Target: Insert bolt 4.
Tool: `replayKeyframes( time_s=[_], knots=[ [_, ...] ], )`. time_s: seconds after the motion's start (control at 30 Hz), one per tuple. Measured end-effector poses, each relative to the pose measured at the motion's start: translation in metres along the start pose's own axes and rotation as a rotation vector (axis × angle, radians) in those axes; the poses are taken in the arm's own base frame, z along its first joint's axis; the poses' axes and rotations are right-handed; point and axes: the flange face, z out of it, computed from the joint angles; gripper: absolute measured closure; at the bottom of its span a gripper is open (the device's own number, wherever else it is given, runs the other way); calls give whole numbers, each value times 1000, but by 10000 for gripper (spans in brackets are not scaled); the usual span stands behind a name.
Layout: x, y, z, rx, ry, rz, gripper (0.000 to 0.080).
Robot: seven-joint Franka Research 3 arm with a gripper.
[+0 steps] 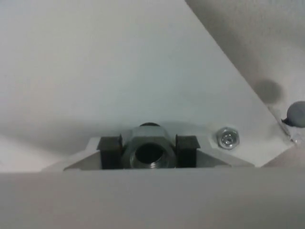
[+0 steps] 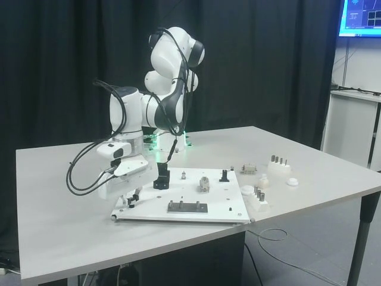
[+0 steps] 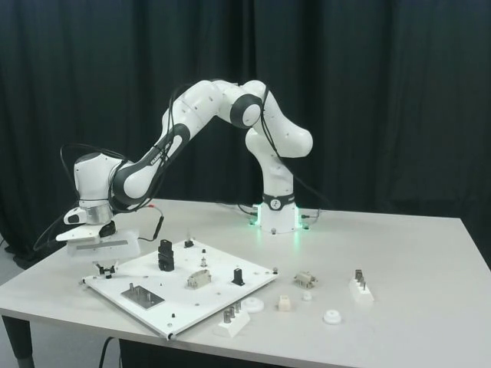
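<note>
In the wrist view my gripper (image 1: 148, 153) is shut on a grey metal hex bolt (image 1: 137, 142), and one black fingertip (image 1: 109, 151) presses on each side of it. The bolt hangs just above the white assembly board (image 1: 119, 71). From the room views, the gripper (image 2: 132, 199) (image 3: 104, 268) sits low over the board's (image 2: 214, 208) (image 3: 192, 307) corner farthest from the arm's base. A second hex bolt (image 1: 227, 138) sits in the board close beside the held one.
Black fixtures (image 2: 162, 179) (image 3: 165, 257), a metal connector (image 2: 203, 185) and a flat grey bar (image 2: 186, 207) stand on the board. White blocks holding bolts (image 2: 258, 198) (image 2: 278, 164) and small white parts (image 3: 332, 316) lie on the grey table (image 2: 309, 155) beside the board.
</note>
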Motion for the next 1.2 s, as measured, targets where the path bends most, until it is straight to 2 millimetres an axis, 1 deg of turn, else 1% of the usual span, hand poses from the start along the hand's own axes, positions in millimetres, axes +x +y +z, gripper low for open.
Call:
replayKeyframes(
  time_s=[0.1, 0.57, 1.2],
  knots=[
    [0, 0, 0, 0, 0, 42, 566],
    [0, -1, 0, -7, 3, 344, 566],
    [1, -8, 0, -48, 20, 801, 566]
  ],
)
